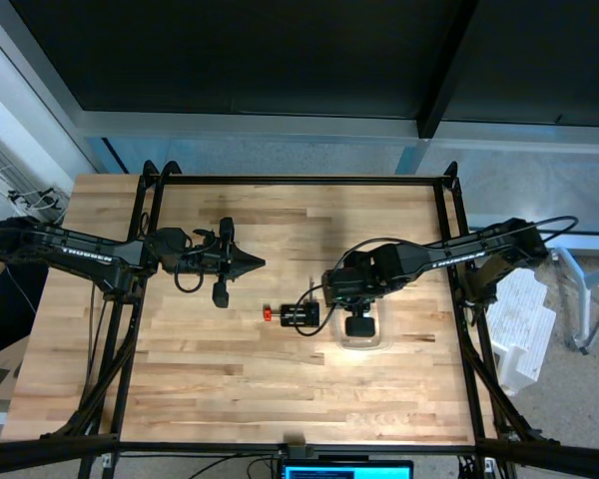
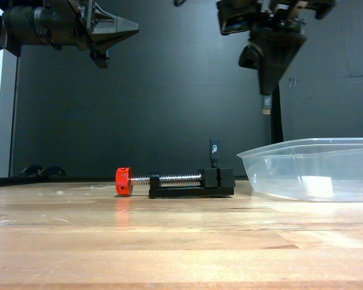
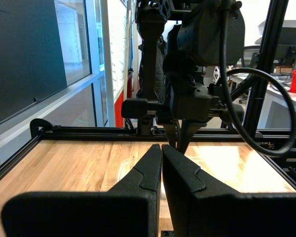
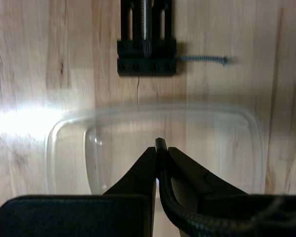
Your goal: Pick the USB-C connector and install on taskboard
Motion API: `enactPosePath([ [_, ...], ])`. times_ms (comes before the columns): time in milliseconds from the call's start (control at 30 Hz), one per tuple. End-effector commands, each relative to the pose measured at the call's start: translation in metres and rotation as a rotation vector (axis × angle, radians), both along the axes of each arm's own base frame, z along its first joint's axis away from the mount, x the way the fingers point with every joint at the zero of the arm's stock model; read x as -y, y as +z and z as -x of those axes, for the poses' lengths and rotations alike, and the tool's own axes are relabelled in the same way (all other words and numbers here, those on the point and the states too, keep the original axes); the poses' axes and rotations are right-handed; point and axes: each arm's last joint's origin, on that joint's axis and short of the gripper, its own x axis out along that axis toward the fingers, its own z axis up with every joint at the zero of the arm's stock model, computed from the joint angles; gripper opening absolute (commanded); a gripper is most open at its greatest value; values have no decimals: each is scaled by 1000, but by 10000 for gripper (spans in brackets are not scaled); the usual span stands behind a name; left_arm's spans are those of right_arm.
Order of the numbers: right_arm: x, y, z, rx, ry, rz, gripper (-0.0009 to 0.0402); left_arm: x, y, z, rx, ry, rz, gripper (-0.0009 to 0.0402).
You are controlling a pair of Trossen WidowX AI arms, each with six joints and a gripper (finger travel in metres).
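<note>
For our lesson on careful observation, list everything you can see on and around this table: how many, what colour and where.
taskboard: one, black, with an orange-red knob and an upright post, near the table's middle.
clear tray: one, transparent, on the table just right of the taskboard.
white square piece: one, white, inside the clear tray.
USB-C connector: one, dark grey, held in the air over the clear tray.
table: one, light wood.
frame: one, black, around the table.
screen: one, blue-lit, at the table's near edge.
left gripper: one, black, shut on nothing, raised over the table's left half.
right gripper: one, black, shut on the USB-C connector, above the clear tray.
</note>
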Motion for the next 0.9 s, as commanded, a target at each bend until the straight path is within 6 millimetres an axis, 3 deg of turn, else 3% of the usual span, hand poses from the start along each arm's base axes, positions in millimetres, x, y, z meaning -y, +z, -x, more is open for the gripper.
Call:
enactPosePath([
  [33,1,-1,-13,-7,2,3,0,0,0,0,0,0,0,0],
  [567,-5,-10,-62,-38,46,17,0,0,0,0,0,0,0,0],
  [900,-7,-14,-79,-39,81,24,0,0,0,0,0,0,0,0],
])
